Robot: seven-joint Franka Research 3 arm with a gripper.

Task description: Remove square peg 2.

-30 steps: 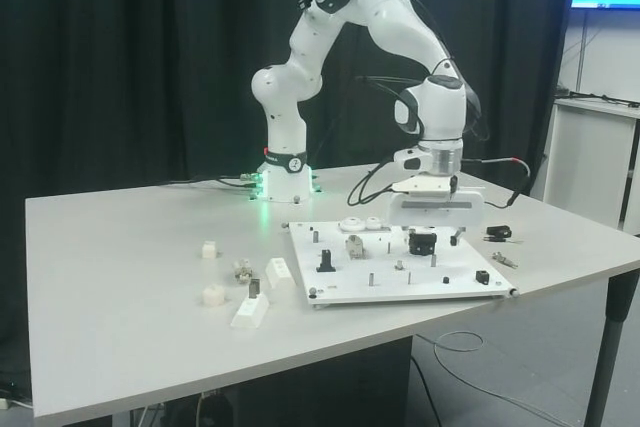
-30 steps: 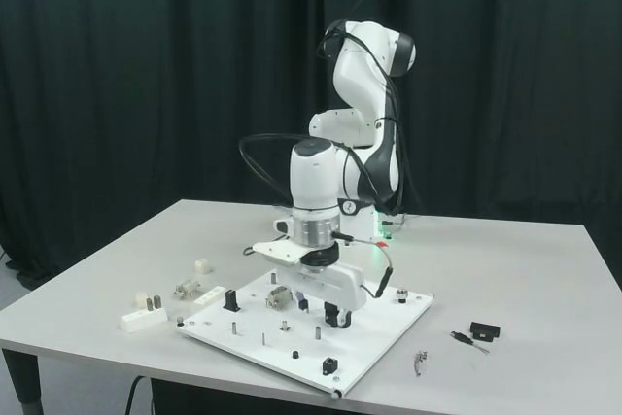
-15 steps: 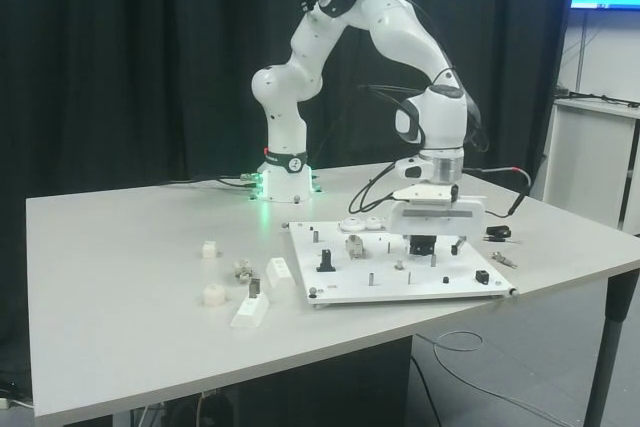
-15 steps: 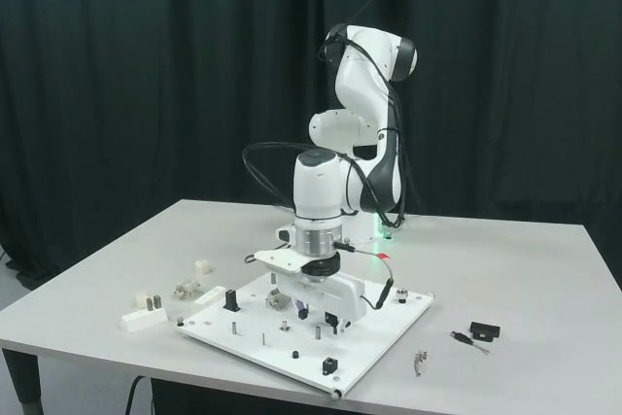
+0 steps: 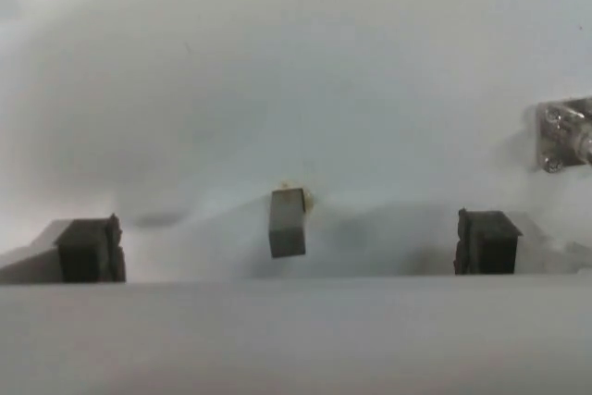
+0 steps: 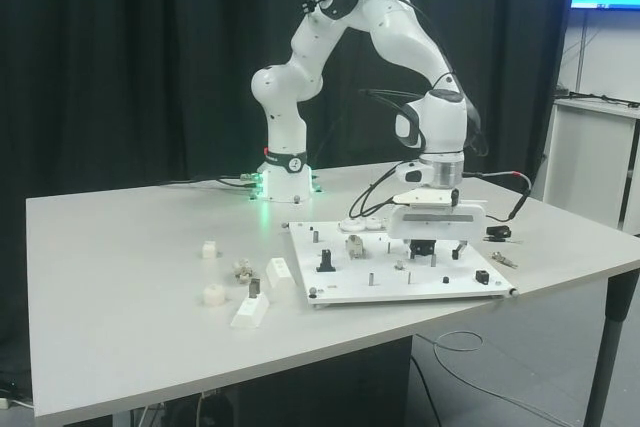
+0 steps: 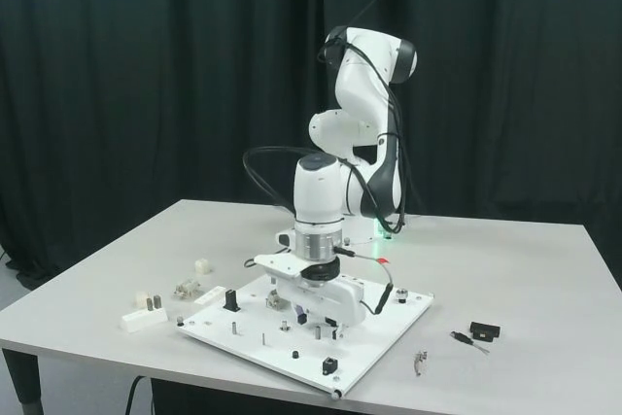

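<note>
A small grey square peg [image 5: 288, 221] stands upright on the white board [image 5: 277, 71]. My gripper [image 5: 288, 247] is open, low over the board, with one black finger [image 5: 90, 249] on each side of the peg and a gap between each pad and the peg. From the room cameras the gripper [image 6: 432, 247] [image 7: 319, 323] hangs just above the middle of the white board [image 6: 400, 285] [image 7: 374, 347], and its body hides the peg.
The board carries several thin pegs, a black upright block [image 6: 325, 260] and a small black block [image 6: 482, 278]. A metal connector [image 5: 569, 134] is bolted close by. White blocks [image 6: 250, 309] lie left of the board, and black tools [image 6: 500, 235] lie to its right.
The arm has come down over the last second, bringing the gripper from well above the board to just over it.
</note>
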